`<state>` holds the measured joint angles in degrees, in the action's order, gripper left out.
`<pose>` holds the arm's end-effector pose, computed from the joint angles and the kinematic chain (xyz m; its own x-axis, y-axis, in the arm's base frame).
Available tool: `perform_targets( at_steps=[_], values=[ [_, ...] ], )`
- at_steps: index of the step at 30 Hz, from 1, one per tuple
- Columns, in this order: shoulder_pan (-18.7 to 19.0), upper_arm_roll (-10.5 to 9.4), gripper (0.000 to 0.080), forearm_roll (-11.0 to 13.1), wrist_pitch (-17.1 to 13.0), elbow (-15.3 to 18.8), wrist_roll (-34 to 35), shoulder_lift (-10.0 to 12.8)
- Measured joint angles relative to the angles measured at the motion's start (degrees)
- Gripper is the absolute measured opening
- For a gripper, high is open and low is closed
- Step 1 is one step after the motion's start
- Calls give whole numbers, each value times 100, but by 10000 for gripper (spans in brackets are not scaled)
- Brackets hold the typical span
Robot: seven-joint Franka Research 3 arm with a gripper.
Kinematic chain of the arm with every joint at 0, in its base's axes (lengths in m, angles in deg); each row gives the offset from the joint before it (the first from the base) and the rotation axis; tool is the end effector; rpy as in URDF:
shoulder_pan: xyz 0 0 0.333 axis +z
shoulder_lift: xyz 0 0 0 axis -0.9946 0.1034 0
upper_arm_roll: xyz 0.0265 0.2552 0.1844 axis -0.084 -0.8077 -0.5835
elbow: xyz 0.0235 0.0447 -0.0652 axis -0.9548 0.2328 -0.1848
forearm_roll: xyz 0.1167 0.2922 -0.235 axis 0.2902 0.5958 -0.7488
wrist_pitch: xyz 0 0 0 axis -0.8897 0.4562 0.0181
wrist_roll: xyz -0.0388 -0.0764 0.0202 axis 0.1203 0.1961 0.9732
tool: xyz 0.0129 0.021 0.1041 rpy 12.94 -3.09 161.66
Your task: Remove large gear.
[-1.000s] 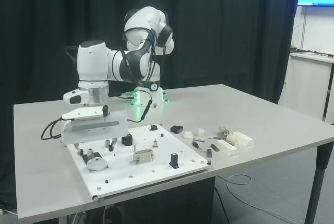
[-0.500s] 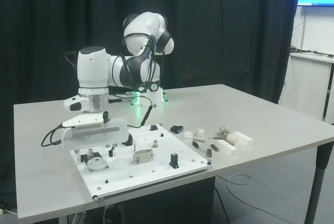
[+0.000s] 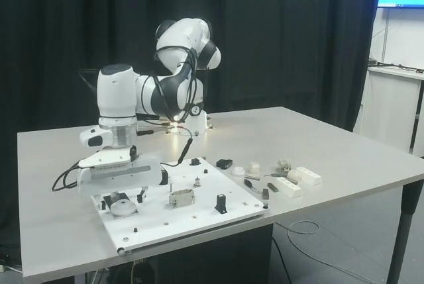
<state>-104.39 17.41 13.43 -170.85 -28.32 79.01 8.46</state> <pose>0.6251 -0.4731 0.2221 0.6801 -0.7319 0.0411 -0.7317 -0.6812 -0.0239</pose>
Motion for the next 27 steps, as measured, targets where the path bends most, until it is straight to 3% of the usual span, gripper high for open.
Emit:
perform_targets(
  at_steps=[11, 12, 17, 18, 23, 24, 27],
  values=[
    [-4, 1, 800, -12, -1, -11, 15, 10],
    [-4, 2, 676, -20, -2, -17, 12, 10],
    [-2, 2, 676, -40, -4, -50, -16, 15],
    [1, -1, 492, -39, 10, -53, -16, 16],
    [31, 7, 492, -46, 77, -63, -16, 18],
    [30, 7, 325, -46, 79, -63, -16, 18],
    [30, 7, 325, -46, 83, -64, -15, 18]
  ],
)
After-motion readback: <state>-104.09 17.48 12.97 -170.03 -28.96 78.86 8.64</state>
